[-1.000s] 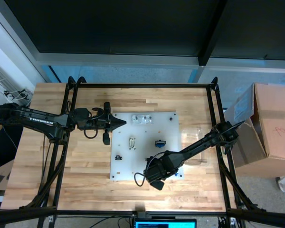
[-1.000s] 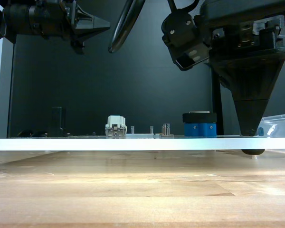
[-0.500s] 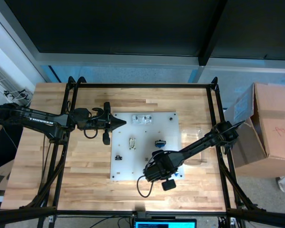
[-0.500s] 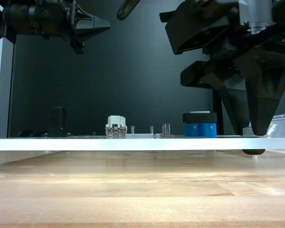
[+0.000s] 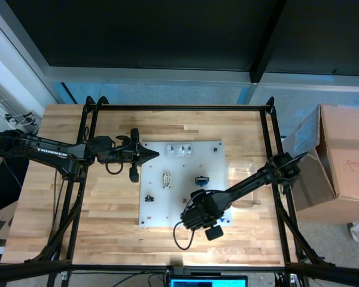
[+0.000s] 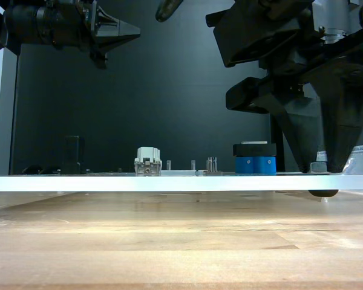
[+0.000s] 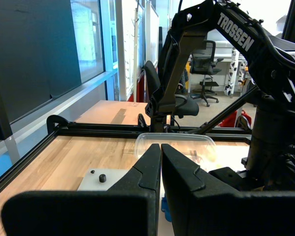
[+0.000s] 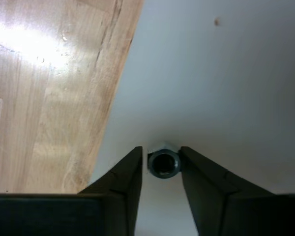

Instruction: Unfasten the M12 nut and place it in the container

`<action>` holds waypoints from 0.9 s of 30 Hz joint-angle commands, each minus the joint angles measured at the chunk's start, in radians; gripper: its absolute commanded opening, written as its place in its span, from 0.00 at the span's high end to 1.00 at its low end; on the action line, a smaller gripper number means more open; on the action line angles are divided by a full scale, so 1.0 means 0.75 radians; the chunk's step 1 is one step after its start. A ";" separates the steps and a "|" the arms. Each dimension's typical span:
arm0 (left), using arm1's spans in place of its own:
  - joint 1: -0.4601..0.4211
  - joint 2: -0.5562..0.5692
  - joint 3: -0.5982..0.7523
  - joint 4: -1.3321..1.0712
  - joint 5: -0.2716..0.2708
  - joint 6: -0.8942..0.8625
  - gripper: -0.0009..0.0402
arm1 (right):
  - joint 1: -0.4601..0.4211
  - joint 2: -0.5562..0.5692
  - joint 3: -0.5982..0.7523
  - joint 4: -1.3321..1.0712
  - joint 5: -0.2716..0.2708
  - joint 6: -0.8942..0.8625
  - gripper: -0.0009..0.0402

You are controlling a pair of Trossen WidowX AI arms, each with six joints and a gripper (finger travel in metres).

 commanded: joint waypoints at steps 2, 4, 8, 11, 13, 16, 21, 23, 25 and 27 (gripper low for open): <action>0.001 0.000 0.001 0.000 0.001 0.000 0.98 | 0.000 -0.026 0.002 0.008 0.006 0.001 0.57; 0.000 0.000 0.001 0.000 0.000 0.000 0.98 | 0.000 -0.036 0.002 0.007 0.006 0.002 0.53; 0.000 0.000 0.001 0.000 0.001 0.000 0.98 | 0.001 -0.072 0.002 -0.009 0.006 0.055 0.49; 0.000 0.000 0.000 0.000 0.000 0.000 0.98 | 0.007 -0.096 0.000 -0.017 0.005 0.214 0.52; 0.000 0.000 0.000 0.000 0.000 0.000 0.98 | 0.014 -0.101 -0.011 0.001 0.005 0.348 0.58; 0.001 0.000 0.001 0.000 0.001 0.000 0.98 | 0.022 -0.111 -0.052 0.063 -0.007 0.486 0.73; 0.000 0.000 0.000 0.000 0.000 0.000 0.98 | 0.026 -0.122 -0.078 0.093 -0.034 0.527 0.99; 0.000 0.000 0.001 0.000 0.001 0.000 0.98 | 0.029 -0.129 -0.078 0.091 -0.053 0.542 0.95; 0.000 0.000 0.000 0.000 0.001 0.000 0.98 | 0.030 -0.131 -0.083 0.093 -0.072 0.574 0.95; 0.000 0.000 0.000 0.000 0.001 0.000 0.98 | 0.031 -0.131 -0.095 0.100 -0.071 0.593 0.98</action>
